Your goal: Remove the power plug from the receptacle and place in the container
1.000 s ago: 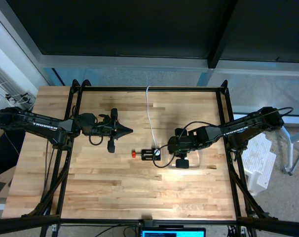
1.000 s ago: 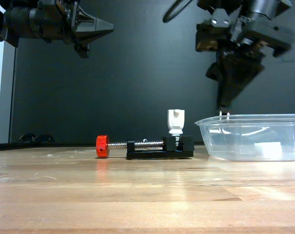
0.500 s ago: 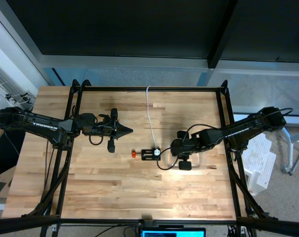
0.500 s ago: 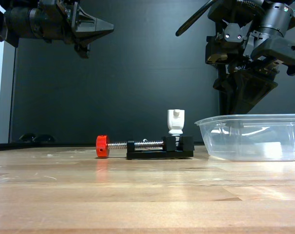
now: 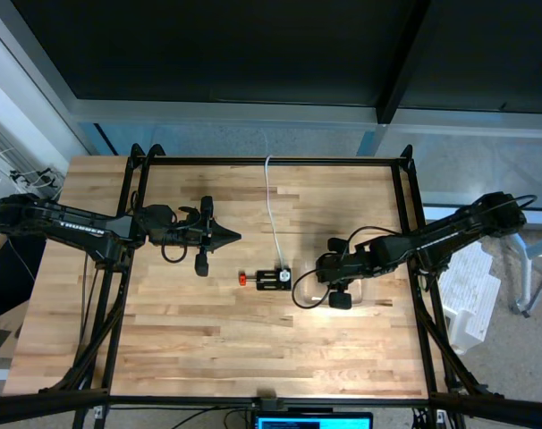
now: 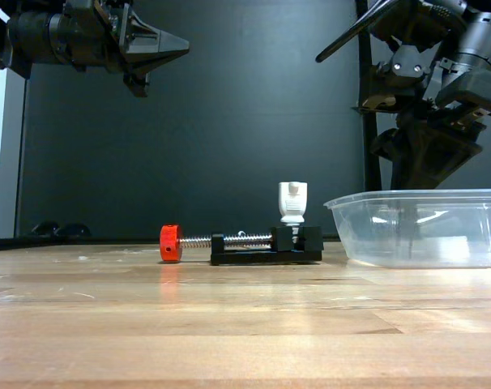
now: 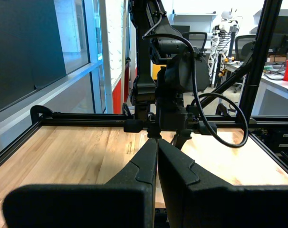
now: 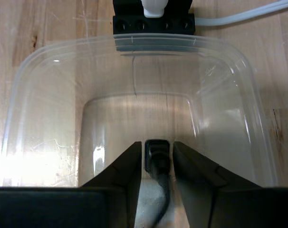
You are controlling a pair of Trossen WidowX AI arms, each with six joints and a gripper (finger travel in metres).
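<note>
The right end effector (image 8: 157,145) reaches down inside the container (image 6: 375,235), a shallow clear tray sitting on the wooden counter (image 5: 208,340) toward its right side. Its two fingers (image 8: 127,166) are closed on the power plug (image 8: 156,156), a small black body pinched between them with a dark cord stub trailing back toward the wrist. The plug is within the tray's walls, over the tray floor; whether it touches the floor cannot be told. Just beside the tray's left wall stands the receptacle (image 6: 292,201), a small white socket block set upright in a black clamp (image 6: 266,243), apart from the plug and with nothing plugged into it. A red knob (image 6: 171,243) ends the clamp's screw on the side away from the tray. A long white cable (image 5: 272,206) runs from the receptacle toward the counter's far edge. The left end effector (image 5: 224,237) hangs high above the counter's left half, well apart from the clamp and tray, pointing inward with its fingers pressed together on nothing.
</note>
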